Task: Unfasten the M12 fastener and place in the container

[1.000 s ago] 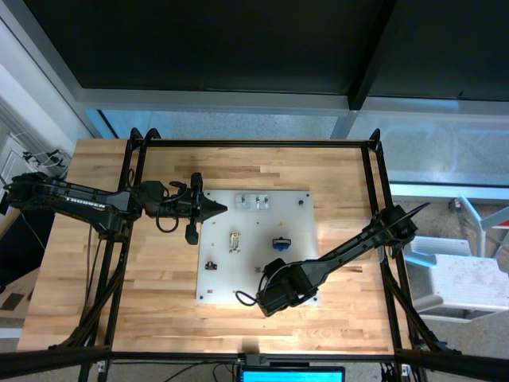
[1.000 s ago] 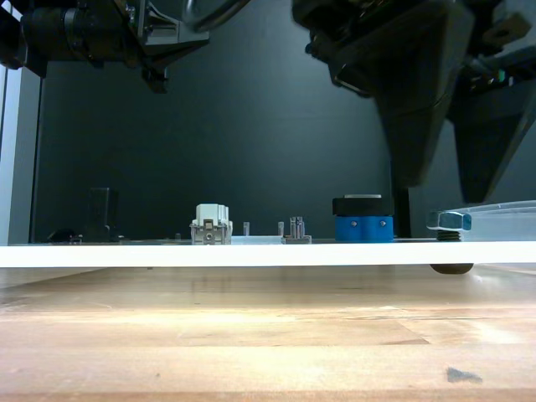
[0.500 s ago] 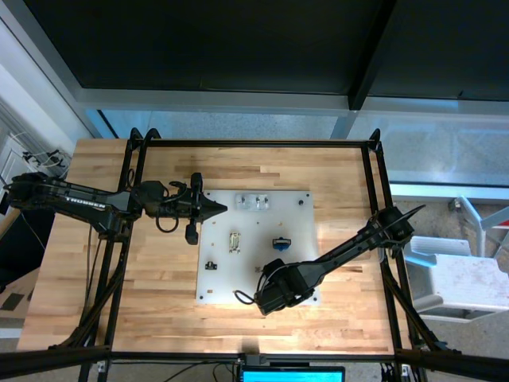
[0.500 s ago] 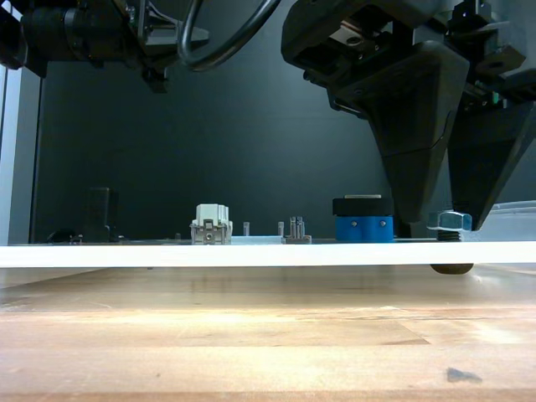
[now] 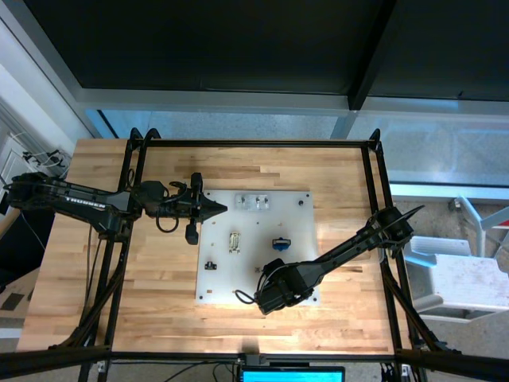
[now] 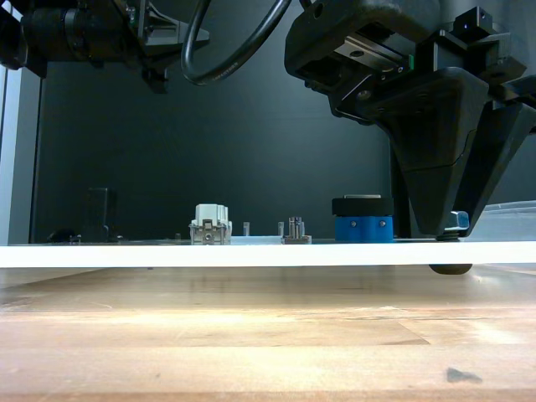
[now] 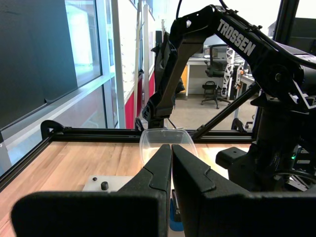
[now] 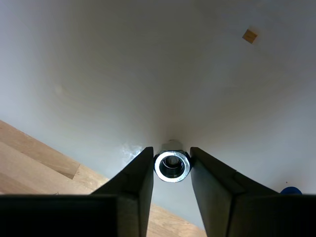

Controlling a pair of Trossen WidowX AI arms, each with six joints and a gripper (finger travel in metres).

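Observation:
The small silver M12 nut [image 8: 172,166] sits on its black stud at the white board's [image 5: 238,274] near right edge. My right gripper [image 8: 172,159] stands straight down over it, shut on the nut with a finger against each side. In the low view the nut [image 6: 460,219] peeks out behind the right gripper [image 6: 446,231]. From above, the right gripper [image 5: 278,293] hides the nut. The clear container [image 6: 511,218] lies just past the board's right side; I cannot tell what it holds. My left gripper [image 5: 219,208] hovers shut over the board's far left edge.
A blue connector block [image 6: 363,219], a grey connector [image 6: 210,226] and small silver posts [image 6: 295,228] stand mid-board. A black post [image 5: 301,201] stands at the board's far right corner. The black frame rails [image 5: 374,183] border the table.
The right gripper has come down over the nut and its fingers have shut against it. The left arm has not moved.

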